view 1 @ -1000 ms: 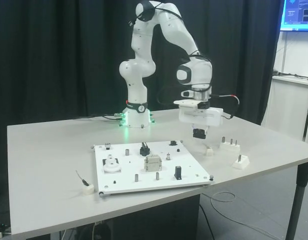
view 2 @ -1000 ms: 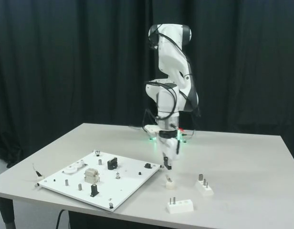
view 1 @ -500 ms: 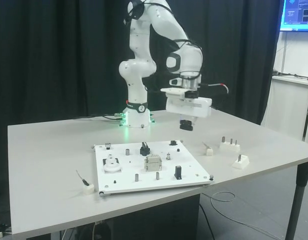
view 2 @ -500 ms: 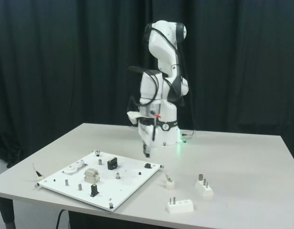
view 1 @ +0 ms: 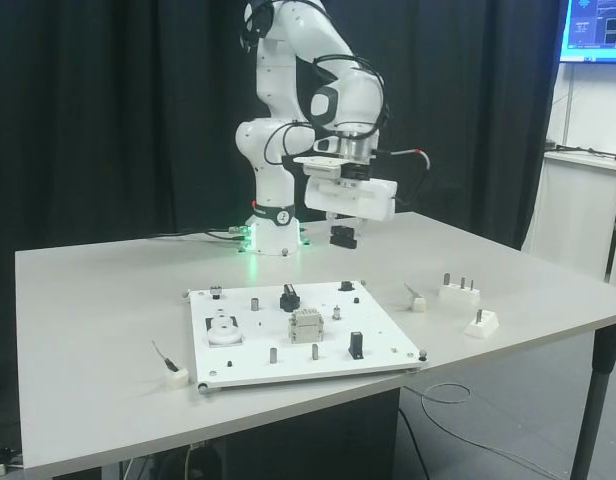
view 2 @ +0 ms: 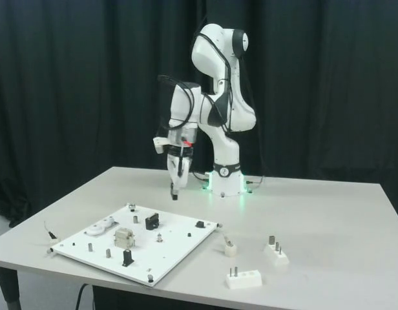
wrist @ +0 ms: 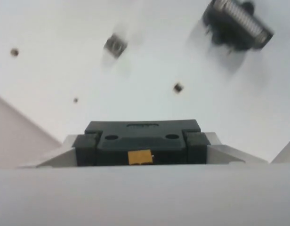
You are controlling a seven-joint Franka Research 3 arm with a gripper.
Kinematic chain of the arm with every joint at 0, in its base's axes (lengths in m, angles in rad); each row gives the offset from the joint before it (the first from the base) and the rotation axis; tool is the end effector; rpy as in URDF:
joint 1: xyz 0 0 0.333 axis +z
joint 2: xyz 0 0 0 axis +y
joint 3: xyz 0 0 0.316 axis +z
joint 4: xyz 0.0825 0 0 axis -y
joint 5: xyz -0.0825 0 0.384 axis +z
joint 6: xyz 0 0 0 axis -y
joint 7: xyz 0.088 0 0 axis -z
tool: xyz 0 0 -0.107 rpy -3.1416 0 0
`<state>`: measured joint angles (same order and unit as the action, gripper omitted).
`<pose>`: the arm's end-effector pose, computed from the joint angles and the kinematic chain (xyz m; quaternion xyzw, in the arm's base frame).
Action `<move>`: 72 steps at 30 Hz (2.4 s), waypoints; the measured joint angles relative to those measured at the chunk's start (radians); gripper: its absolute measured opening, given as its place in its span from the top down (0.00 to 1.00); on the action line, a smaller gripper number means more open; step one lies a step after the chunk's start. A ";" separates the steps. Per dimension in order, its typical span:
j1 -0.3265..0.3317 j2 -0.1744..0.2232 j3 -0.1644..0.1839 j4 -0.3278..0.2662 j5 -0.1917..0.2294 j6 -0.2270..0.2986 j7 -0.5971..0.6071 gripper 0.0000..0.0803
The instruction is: Insert D-SUB.
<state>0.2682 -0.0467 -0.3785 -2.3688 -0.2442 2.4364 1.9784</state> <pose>0.5012 -0.0562 0.3528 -0.5743 0.8132 -0.0938 0.0001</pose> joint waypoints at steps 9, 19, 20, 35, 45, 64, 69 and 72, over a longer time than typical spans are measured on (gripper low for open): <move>-0.058 0.003 0.000 -0.001 -0.021 0.000 -0.057 0.52; -0.128 0.018 0.000 -0.014 -0.021 0.000 0.045 0.52; -0.134 0.020 0.000 -0.016 -0.021 0.000 0.057 0.52; -0.196 0.070 -0.018 -0.021 -0.011 0.032 0.173 0.52; -0.201 0.092 -0.034 -0.020 0.038 0.077 0.175 0.52; -0.201 0.144 -0.039 0.019 0.178 0.072 0.181 0.52; -0.200 0.157 -0.040 0.030 0.197 0.056 0.202 0.52; -0.198 0.164 -0.040 0.037 0.200 0.042 0.209 0.52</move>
<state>0.0705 0.1175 -0.4180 -2.3315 -0.0437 2.4786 2.1876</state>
